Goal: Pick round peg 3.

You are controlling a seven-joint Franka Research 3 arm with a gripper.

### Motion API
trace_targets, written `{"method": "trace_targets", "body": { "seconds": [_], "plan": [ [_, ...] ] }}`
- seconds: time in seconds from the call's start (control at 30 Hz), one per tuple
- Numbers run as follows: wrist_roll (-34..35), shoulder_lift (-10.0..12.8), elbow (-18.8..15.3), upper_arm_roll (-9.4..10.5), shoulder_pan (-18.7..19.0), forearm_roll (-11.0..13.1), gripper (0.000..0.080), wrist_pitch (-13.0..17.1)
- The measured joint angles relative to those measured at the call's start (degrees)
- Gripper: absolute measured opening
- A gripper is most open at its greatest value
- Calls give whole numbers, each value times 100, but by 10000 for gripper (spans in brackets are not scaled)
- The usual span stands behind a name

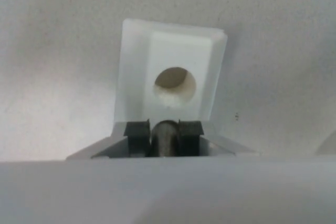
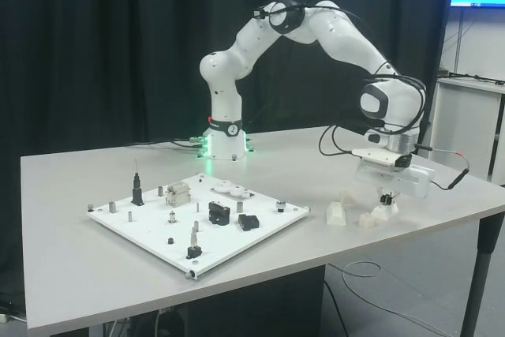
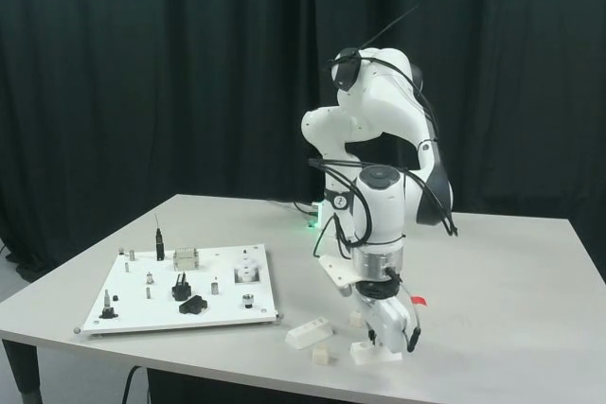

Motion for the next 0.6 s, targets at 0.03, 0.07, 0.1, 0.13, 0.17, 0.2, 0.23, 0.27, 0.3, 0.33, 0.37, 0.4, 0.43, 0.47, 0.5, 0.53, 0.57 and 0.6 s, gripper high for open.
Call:
{"method": "trace_targets", "body": {
  "seconds": [0.03,0.07,0.1,0.13,0.17,0.2,0.23,0.27,0.3,0.33,0.37,0.4,0.43,0.47,0.5,0.53,0.57,0.6],
  "plan": [
    [0,-5,10,0,-7,0,112,-20],
    [0,-11,19,0,-13,0,112,-37],
    [0,-19,29,0,-20,0,112,-50],
    [0,-28,43,-1,-27,0,112,-68],
    [0,-37,55,-1,-32,0,112,-85],
    [0,-47,68,-4,-38,-3,112,-104],
    [-1,-59,77,-6,-42,-7,112,-117],
    [-6,-77,81,-9,-45,-12,112,-128],
    [-18,-101,82,-12,-49,-19,112,-137],
    [-28,-123,82,-14,-52,-24,112,-145],
    [-34,-148,82,-19,-54,-30,112,-155],
    [-37,-172,82,-25,-56,-36,112,-169],
    [-37,-196,82,-33,-57,-43,111,-187],
    [-37,-220,82,-41,-57,-52,111,-208],
    [-37,-248,82,-49,-58,-65,111,-232],
    [-37,-272,82,-56,-59,-77,111,-250],
    [-37,-296,81,-63,-59,-90,111,-266],
    [-37,-319,81,-71,-59,-101,111,-286]
  ]
}}
